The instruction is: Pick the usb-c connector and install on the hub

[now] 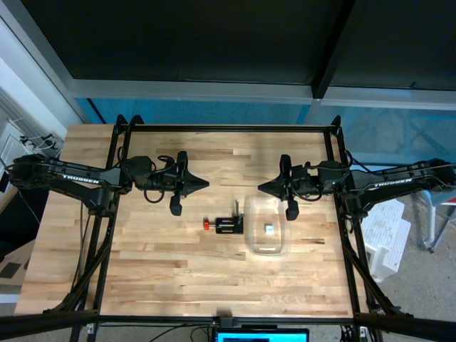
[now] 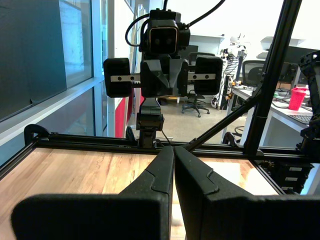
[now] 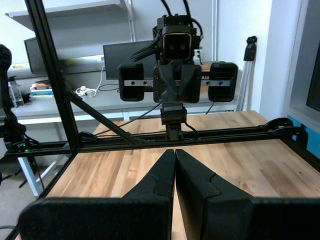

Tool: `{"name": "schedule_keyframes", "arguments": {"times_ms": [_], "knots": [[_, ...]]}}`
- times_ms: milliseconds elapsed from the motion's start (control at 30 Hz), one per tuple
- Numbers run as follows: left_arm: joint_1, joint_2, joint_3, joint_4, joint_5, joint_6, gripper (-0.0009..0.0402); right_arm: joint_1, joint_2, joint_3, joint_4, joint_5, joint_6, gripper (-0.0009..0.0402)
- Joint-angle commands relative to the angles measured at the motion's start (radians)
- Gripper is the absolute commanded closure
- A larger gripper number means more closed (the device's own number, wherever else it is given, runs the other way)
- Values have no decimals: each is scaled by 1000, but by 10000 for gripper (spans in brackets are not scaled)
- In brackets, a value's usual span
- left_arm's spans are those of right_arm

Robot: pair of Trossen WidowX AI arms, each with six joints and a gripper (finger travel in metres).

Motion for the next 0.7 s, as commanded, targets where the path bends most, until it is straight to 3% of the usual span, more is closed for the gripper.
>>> {"name": "schedule_keyframes", "arguments": {"times_ms": [33,700], "knots": [[0,0,0,0,0,0,393,-13,-10,-1,-2,-11,-6,394],[0,0,0,0,0,0,393,-45,-17,-8,-2,-45,-20,393]]}}
